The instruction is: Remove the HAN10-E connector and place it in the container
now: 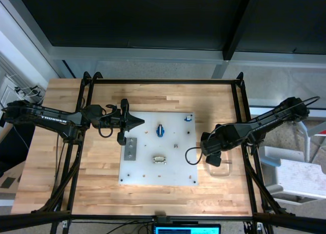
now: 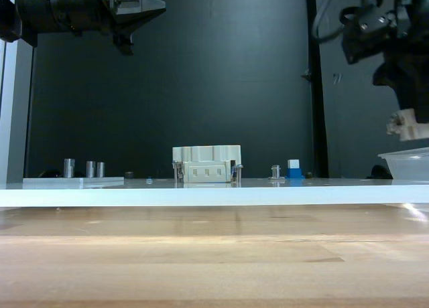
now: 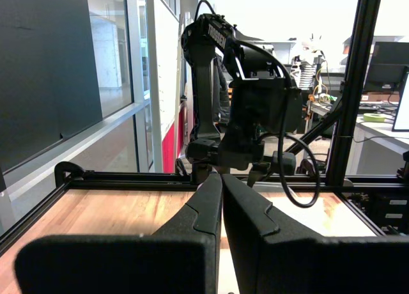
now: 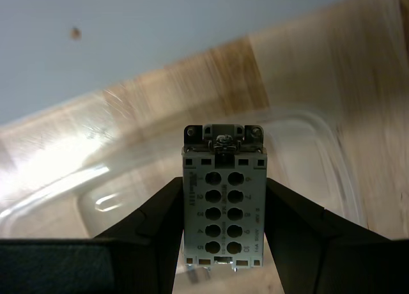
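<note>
Right gripper (image 1: pixel 213 157) is pinching the likely light, rigid HAN10-E connector (image 4: pixel 223 204) by its smooth flanks above the container (image 1: pixel 225 171) | left gripper (image 3: pixel 222 179) is hovering at left, jaws pressed together.

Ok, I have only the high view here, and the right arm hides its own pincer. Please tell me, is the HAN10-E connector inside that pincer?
Observer: Yes. The right wrist view shows the right pincer shut on the HAN10-E connector, with one finger on each side.
Operator: Good. Is it already over the container?
Observer: Yes. In the low view it hangs just above the rim of the container without touching it.
Operator: And how high is the left pincer?
Observer: In the low view the left pincer hangs high above the left side of the board, and the left wrist view shows it shut and empty.
</note>
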{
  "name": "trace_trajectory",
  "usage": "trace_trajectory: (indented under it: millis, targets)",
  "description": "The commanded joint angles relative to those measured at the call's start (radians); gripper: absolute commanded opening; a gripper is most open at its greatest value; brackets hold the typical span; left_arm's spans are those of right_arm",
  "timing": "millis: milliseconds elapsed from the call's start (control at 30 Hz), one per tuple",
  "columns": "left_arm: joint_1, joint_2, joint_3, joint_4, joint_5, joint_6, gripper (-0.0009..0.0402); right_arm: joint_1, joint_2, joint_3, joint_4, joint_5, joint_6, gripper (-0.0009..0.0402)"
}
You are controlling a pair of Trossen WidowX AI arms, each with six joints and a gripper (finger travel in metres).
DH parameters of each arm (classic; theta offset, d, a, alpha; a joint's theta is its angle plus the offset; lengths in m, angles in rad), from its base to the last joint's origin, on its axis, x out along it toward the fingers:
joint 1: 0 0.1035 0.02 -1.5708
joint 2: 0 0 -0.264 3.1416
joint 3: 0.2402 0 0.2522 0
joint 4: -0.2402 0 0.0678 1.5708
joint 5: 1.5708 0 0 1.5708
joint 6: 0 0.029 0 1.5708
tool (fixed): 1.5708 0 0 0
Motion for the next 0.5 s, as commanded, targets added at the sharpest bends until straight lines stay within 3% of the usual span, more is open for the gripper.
trace_trajectory:
  millis: [33,500]
  targets:
    - [0.0,0.0,0.0,0.0,0.0,0.0,0.0,0.02,-0.028,-0.037,0.004,0.001,0.043,0.0]
    - [0.0,0.0,0.0,0.0,0.0,0.0,0.0,0.098,-0.07,-0.151,0.051,0.018,0.197,0.0]
